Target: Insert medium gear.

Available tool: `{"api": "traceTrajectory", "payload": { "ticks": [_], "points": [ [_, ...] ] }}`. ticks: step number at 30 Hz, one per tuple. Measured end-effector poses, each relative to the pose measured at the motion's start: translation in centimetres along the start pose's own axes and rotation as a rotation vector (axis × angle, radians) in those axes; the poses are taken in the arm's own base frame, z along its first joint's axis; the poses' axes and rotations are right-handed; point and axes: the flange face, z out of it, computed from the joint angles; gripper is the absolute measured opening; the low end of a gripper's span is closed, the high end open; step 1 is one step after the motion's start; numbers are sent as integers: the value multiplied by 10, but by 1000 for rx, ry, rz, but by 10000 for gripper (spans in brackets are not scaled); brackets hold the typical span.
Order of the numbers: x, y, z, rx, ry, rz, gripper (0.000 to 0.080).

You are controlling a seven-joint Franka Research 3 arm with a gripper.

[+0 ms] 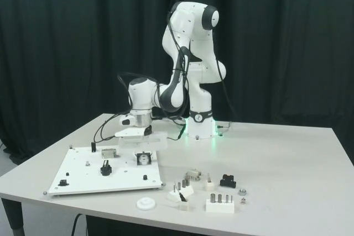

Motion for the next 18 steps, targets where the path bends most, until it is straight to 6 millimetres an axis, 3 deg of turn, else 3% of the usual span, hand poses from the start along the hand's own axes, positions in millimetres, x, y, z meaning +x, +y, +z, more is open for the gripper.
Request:
{"api": "traceTrajectory", "payload": {
  "ticks": [5, 6, 11, 12, 17, 18],
  "points": [
    [0, 0, 0, 9, -14, 36, 396],
    [1, 0, -1, 10, -18, 43, 611],
    [6, 0, -8, 20, -27, 54, 611],
    [8, 0, -10, 22, -30, 53, 758],
    [15, -1, -24, 25, -39, 61, 758],
    [16, -1, -27, 23, -42, 64, 792]
  ]
}}
